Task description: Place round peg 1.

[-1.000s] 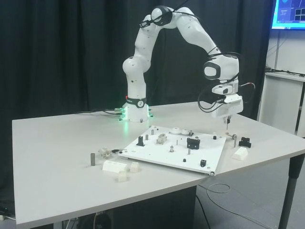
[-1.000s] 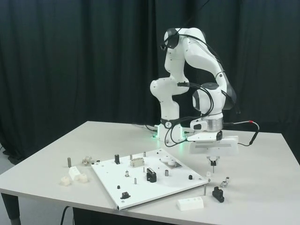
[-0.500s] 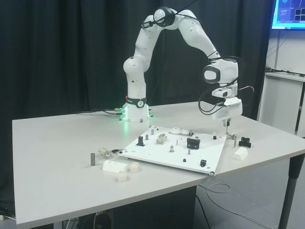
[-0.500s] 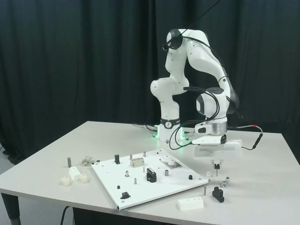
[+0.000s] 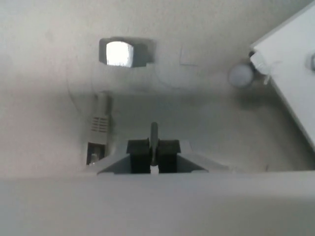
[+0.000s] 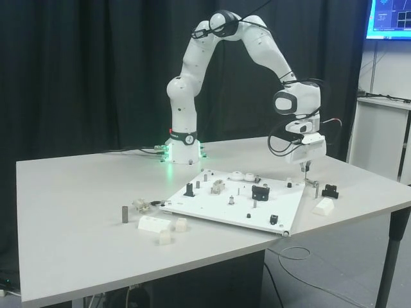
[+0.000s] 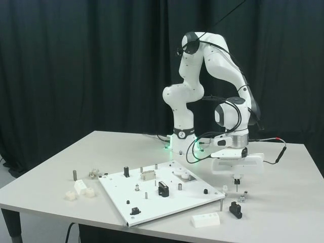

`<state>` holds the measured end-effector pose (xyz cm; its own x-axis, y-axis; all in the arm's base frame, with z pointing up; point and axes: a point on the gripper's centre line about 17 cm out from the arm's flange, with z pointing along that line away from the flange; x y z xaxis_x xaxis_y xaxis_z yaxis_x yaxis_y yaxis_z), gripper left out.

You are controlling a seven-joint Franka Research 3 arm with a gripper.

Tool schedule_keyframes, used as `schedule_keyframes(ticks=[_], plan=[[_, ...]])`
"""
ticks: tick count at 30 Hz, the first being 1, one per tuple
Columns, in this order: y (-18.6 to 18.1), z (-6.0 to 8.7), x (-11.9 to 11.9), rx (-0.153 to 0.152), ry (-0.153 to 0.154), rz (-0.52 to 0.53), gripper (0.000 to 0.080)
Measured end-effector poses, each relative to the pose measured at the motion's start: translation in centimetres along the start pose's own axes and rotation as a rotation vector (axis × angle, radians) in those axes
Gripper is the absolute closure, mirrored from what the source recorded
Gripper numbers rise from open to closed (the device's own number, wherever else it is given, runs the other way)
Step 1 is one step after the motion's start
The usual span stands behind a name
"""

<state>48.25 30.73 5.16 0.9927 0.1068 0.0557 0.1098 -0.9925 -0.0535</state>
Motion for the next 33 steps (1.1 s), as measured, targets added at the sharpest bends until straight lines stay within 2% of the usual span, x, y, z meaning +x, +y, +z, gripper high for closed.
schedule_keyframes(ticks=[18,19,20,25,26,31,32,33], plan=[[-0.6,0.4,-0.6,0.002,0.005,0.002,0.0771],[-0.6,0.4,-0.6,0.002,0.005,0.003,0.0683],[-0.7,0.4,-0.6,0.002,0.004,0.004,0.0354],[-0.8,0.4,-0.7,0.003,0.004,0.005,0.0354],[-0.8,0.4,-0.7,0.003,0.004,0.006,0.0076],[-1.1,0.2,-0.7,0.007,0.005,0.014,0.0076],[-1.1,0.1,-0.7,0.007,0.005,0.017,0.0014],[-1.2,0.1,-0.7,0.008,0.005,0.019,0.0014]])
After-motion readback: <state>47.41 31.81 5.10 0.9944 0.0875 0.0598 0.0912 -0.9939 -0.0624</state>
